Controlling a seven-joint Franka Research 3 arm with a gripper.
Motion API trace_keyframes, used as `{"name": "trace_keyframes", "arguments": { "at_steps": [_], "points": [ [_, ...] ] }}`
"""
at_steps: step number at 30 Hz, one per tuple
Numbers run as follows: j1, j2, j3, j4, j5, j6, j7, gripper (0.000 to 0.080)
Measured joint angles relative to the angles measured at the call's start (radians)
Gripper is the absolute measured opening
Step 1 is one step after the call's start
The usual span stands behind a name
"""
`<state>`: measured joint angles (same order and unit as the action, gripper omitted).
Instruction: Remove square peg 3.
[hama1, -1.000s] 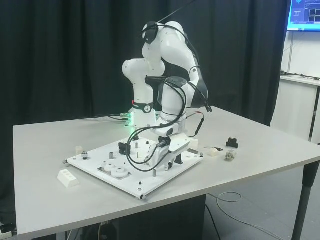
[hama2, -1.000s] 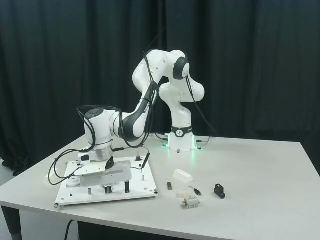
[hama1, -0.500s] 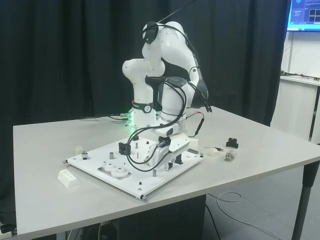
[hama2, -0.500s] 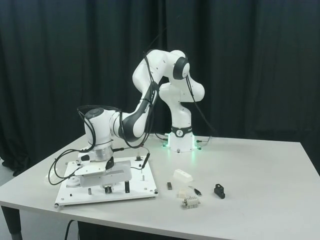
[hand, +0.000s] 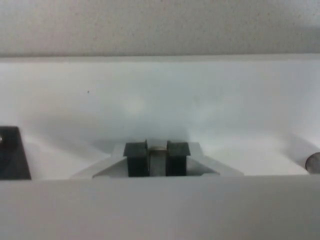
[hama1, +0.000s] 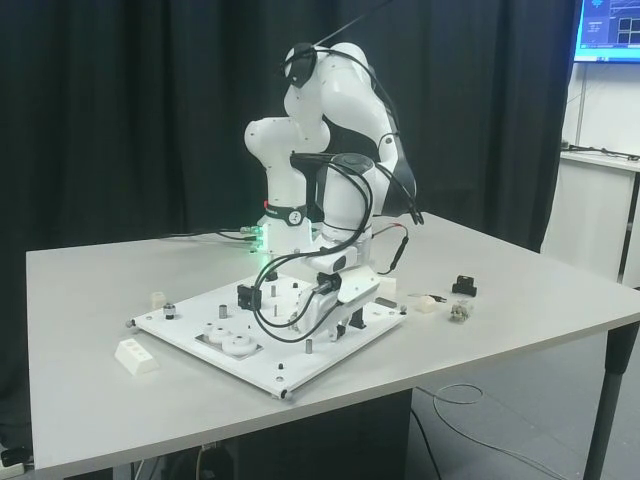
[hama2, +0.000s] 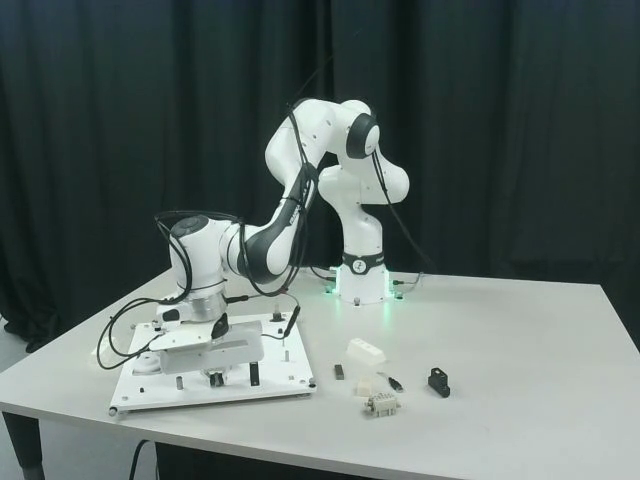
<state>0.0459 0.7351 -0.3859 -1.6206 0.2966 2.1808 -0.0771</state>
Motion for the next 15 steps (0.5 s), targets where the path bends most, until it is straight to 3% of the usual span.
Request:
{"name": "trace_keyframes", "arguments": {
  "at_steps": [15],
  "points": [
    [0.009, -0.026, 0.001, -0.053, 0.002, 0.066, -0.002, 0.0078]
  ]
}}
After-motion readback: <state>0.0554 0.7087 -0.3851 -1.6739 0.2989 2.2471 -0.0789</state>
